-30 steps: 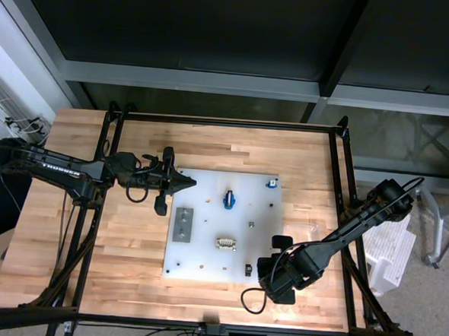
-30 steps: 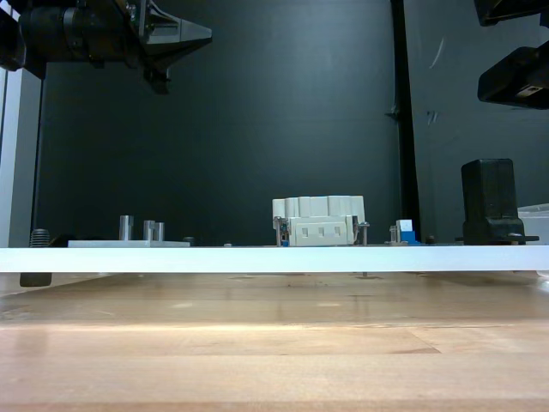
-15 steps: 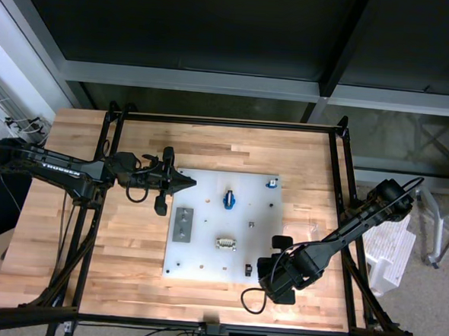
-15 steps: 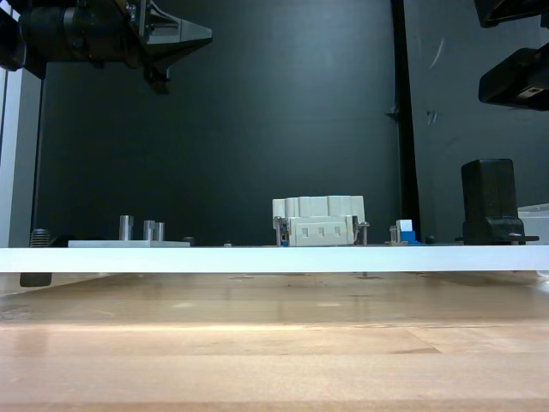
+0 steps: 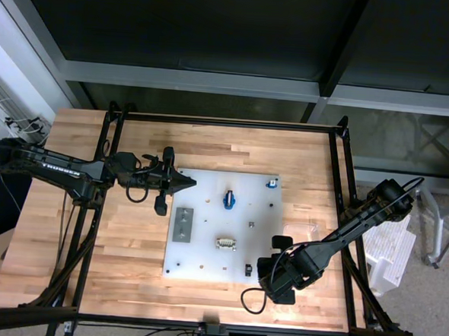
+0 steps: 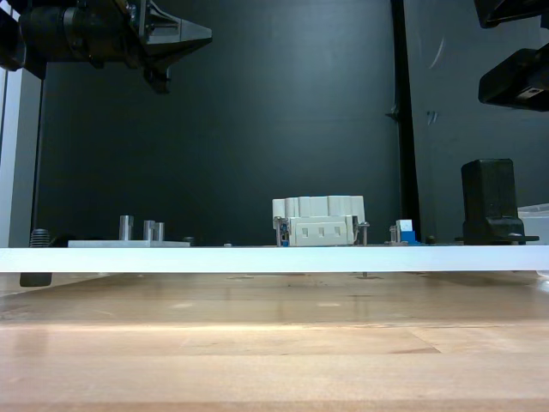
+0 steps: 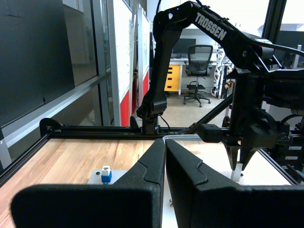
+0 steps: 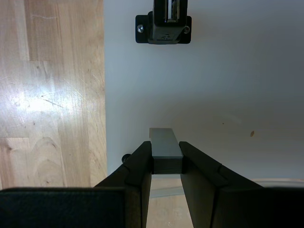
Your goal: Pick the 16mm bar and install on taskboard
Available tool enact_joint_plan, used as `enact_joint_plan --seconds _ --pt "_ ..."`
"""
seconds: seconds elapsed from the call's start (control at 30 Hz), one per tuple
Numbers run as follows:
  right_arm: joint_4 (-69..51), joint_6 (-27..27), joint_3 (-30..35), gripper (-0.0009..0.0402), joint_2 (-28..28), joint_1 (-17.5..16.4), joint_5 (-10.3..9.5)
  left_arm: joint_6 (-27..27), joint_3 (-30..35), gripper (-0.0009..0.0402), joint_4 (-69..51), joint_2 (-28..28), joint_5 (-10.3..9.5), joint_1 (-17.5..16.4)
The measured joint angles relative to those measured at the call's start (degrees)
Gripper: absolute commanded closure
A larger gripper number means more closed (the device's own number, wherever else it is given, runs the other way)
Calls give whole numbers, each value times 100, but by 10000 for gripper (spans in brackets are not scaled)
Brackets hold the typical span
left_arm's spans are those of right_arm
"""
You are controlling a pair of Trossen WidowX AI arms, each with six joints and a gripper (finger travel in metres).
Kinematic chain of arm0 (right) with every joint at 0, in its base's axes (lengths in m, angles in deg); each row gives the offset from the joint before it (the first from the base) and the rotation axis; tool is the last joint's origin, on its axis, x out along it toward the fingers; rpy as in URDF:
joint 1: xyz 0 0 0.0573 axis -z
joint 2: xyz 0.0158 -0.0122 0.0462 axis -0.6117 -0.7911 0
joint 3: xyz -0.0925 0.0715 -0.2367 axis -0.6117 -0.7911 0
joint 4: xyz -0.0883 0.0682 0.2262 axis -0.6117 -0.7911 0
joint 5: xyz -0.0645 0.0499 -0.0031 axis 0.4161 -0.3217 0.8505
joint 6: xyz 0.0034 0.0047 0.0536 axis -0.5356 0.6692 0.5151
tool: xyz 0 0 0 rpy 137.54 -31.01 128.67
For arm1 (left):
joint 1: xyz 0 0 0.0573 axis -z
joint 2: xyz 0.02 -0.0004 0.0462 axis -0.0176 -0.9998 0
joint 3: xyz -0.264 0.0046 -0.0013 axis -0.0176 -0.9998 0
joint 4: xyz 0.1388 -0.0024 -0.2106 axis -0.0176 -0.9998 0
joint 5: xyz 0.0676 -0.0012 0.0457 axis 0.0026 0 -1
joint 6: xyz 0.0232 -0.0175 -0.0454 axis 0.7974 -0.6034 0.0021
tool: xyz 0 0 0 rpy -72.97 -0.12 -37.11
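right wrist view: right gripper point(image 8: 166, 159) pinching grey 16mm bar point(image 8: 165, 144) over white taskboard point(image 8: 228, 71); left gripper point(image 7: 165, 145) pressed together above its edge

Left gripper point(image 5: 191, 183), right gripper point(image 8: 167, 160) above taskboard point(image 5: 201, 252)

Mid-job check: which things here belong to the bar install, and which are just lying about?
Job: 16mm bar clamped in right gripper, above taskboard, near-right corner.
Idle: left gripper shut, raised over far-left corner; blue knob, grey block, black connector.
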Motion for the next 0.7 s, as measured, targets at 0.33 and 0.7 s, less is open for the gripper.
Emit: enact_joint_plan --seconds 0.33,0.7 --pt "11 4 -24 391 2 0 0 0 2 393 0 0 2 0" --pt "74 26 -52 391 2 2 -13 -2 0 393 0 0 0 0"
